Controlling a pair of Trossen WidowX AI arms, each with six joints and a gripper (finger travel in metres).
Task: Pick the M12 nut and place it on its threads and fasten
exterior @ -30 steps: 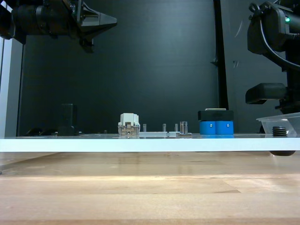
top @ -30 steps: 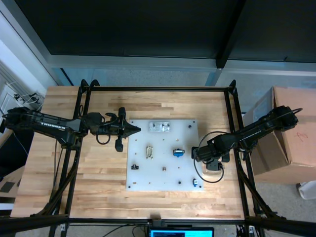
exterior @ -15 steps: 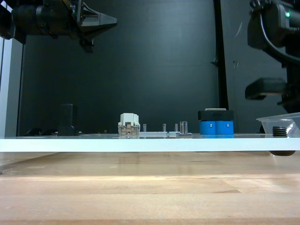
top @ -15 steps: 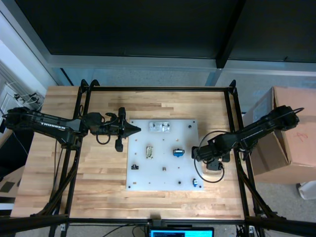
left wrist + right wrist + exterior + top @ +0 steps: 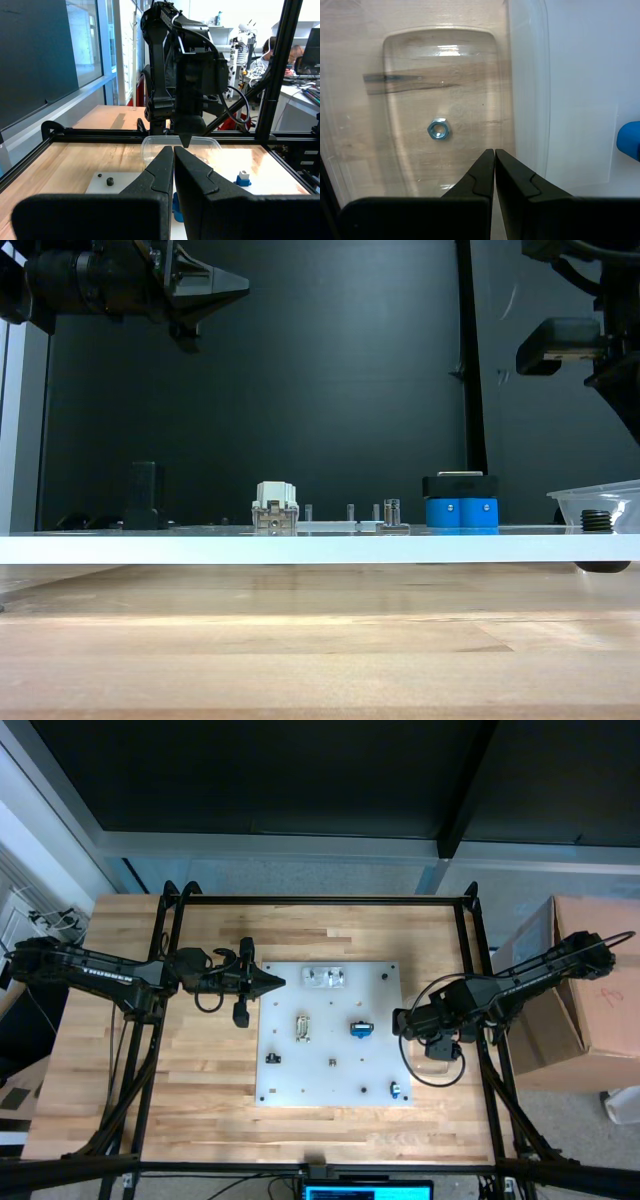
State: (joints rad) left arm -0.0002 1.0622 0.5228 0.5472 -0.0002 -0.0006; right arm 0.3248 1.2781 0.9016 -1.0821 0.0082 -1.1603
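Inspecting the right gripper (image 5: 494, 152), I am finding its fingers (image 5: 480, 175) pressed together on nothing, hanging above the clear tray (image 5: 530, 75). The M12 nut (image 5: 438, 130) is lying free and flat on the tray floor. It is sitting below the fingertips and offset from them to the side away from the white board (image 5: 300, 1075), its bore pointing up. I am judging the right arm much the nearer. The left gripper (image 5: 173, 148) is hovering at the board's opposite edge, fingers likewise clenched empty. The nut is small, silver and hexagonal; the tray is glossy thin plastic. The black ribbed stud (image 5: 597, 521) is standing bare.
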